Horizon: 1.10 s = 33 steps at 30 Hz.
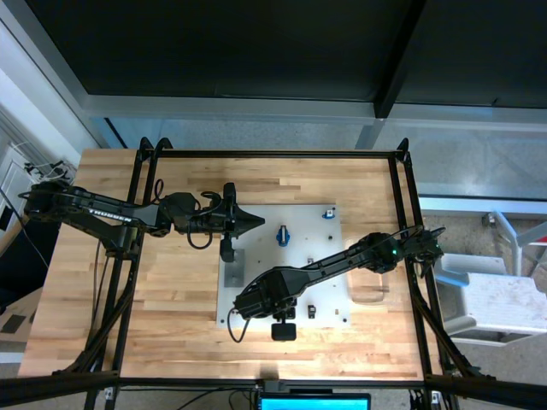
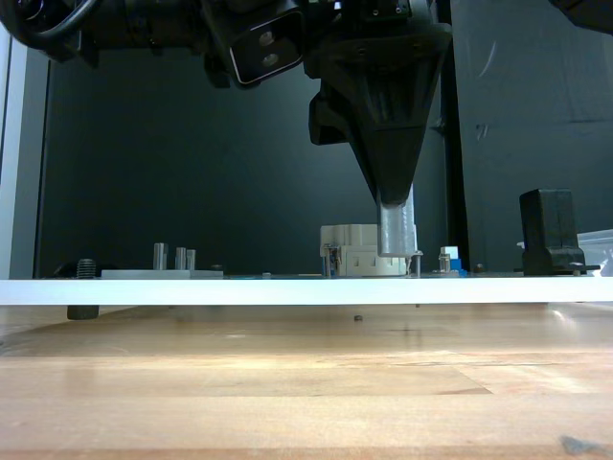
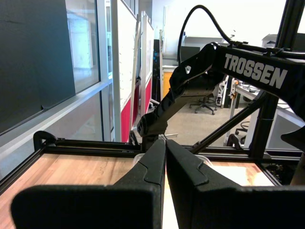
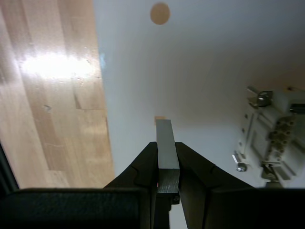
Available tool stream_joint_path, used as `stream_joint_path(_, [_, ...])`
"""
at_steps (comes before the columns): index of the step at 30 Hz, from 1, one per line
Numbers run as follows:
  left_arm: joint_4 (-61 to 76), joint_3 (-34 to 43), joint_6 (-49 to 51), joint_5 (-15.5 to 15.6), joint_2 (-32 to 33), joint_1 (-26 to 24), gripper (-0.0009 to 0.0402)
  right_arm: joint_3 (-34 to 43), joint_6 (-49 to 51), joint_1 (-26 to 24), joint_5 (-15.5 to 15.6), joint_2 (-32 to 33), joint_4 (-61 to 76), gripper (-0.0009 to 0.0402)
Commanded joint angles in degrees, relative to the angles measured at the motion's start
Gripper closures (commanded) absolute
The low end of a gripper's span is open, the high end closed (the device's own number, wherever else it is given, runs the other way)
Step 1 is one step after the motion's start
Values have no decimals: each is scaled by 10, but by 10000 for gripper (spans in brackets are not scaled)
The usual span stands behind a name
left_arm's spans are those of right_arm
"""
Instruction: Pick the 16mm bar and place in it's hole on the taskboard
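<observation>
Two black arms reach in over a pale butcher-block table [image 1: 171, 299] carrying a flat white board [image 4: 205, 71]. The bar [image 4: 164, 148] is dull grey metal, straight, with square edges and a flat end. It is clamped in the right gripper [image 4: 166, 149], whose black tapered fingers [image 4: 147, 164] press on two opposite faces and are spread only by the bar's width. From the low view the bar hangs upright with its lower end just above the board, clear of any seat. The right wrist view shows a small square hole [image 4: 159, 119] just past the bar's end and a round hole [image 4: 160, 13] farther off, both showing wood through the board. The left gripper [image 3: 166, 152] sits over the board's far-left part, pointing inward, its two smooth black fingers pressed together with nothing between them. Around the bar stand short grey pegs [image 2: 161, 256] on a low plate to one side, a white ribbed connector [image 2: 350, 247] just behind it, and a black block [image 2: 549, 230] to the other side.
</observation>
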State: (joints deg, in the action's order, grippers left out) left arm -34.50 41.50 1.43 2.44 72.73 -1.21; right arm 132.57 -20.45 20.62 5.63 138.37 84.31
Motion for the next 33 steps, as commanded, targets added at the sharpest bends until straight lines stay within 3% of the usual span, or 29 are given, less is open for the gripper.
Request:
stream_joint_path(1, [0, 0, 0, 0, 0, 0, 393, 0, 0, 0, 0, 3, -5, 389])
stream_joint_path(33, [0, 0, 0, 0, 0, 0, 393, 0, 19, -2, 5, 19, -2, 389])
